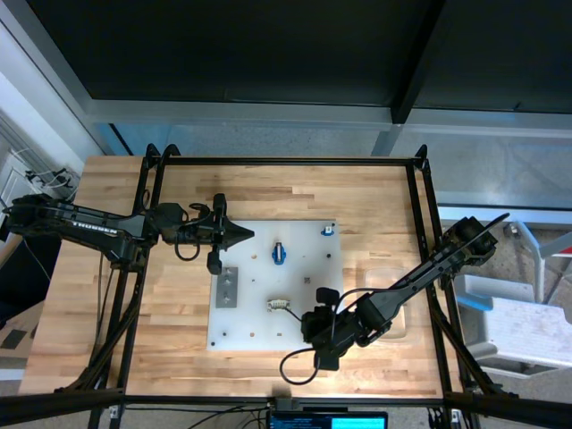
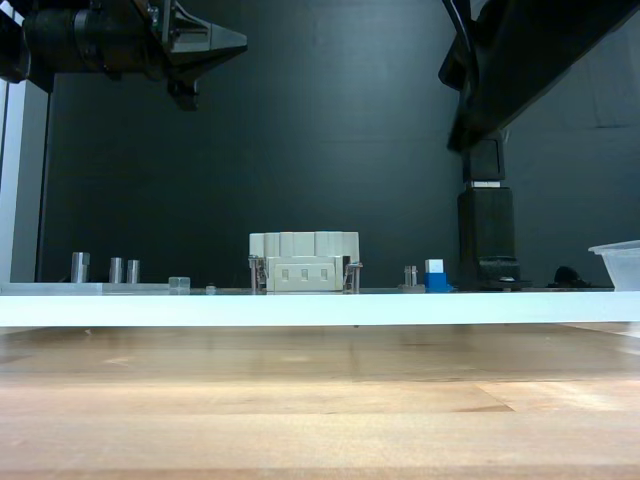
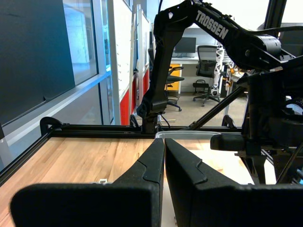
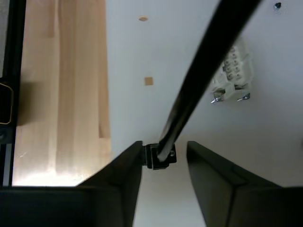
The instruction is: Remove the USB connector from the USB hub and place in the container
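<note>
The USB connector's small dark plug (image 4: 160,157) sits between the fingers of my right gripper (image 4: 164,150), which is open. One finger (image 4: 128,165) rests against the plug and the other stands a little apart. Its black cable (image 4: 203,66) runs away diagonally over the white board (image 4: 189,28). From above, my right gripper (image 1: 315,326) is low over the board's near right part. The USB hub is hidden under it. The container (image 1: 386,279), a clear tray, lies just right of the board, partly under the right arm. My left gripper (image 1: 239,234) hovers shut above the board's left edge.
On the white board (image 1: 308,259) stand a blue knob (image 1: 279,253), a small blue block (image 1: 328,230), a grey block with pegs (image 1: 230,288) and a white multi-pin connector (image 1: 277,306). A black frame (image 1: 286,162) rims the wooden table. A loose black cable loop (image 1: 299,365) lies by the near edge.
</note>
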Robot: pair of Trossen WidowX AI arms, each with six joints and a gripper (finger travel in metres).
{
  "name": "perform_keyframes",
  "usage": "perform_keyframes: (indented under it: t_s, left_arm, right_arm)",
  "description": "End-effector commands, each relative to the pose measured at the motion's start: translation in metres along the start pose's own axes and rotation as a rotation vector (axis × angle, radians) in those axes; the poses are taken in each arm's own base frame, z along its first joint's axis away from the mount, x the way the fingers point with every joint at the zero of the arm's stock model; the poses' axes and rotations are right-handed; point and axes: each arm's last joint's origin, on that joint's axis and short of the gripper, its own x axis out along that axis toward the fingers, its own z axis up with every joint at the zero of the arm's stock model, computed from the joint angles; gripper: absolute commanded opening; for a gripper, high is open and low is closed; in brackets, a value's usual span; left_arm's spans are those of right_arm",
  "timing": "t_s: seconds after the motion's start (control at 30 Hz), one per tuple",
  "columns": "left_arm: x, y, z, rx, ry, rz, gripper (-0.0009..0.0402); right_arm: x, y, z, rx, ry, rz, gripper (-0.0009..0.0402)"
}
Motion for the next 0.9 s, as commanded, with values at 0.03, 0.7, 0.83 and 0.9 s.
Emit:
perform_keyframes:
  t_s: [0.03, 0.7, 0.83, 0.9]
  left_arm:
    - [0.0001, 0.0001, 0.0001, 0.000, 0.000, 0.000, 0.0001]
    - [0.0001, 0.0000, 0.0001, 0.000, 0.000, 0.000, 0.0001]
    - [0.0001, 0.0000, 0.0001, 0.000, 0.000, 0.000, 0.0001]
    - [0.0001, 0.0000, 0.0000, 0.000, 0.000, 0.000, 0.0001]
  right_arm:
    - [-0.0003, -0.0001, 0.0000, 0.000, 0.001, 0.000, 0.0074]
    - [0.0000, -0.0003, -0.0010, -0.088, 0.026, 0.021, 0.0000]
    - [0.0009, -0.0022, 0.0002, -0.081, 0.042, 0.042, 0.0000]
    - [0.0019, -0.0029, 0.0005, -0.080, 0.043, 0.040, 0.0000]
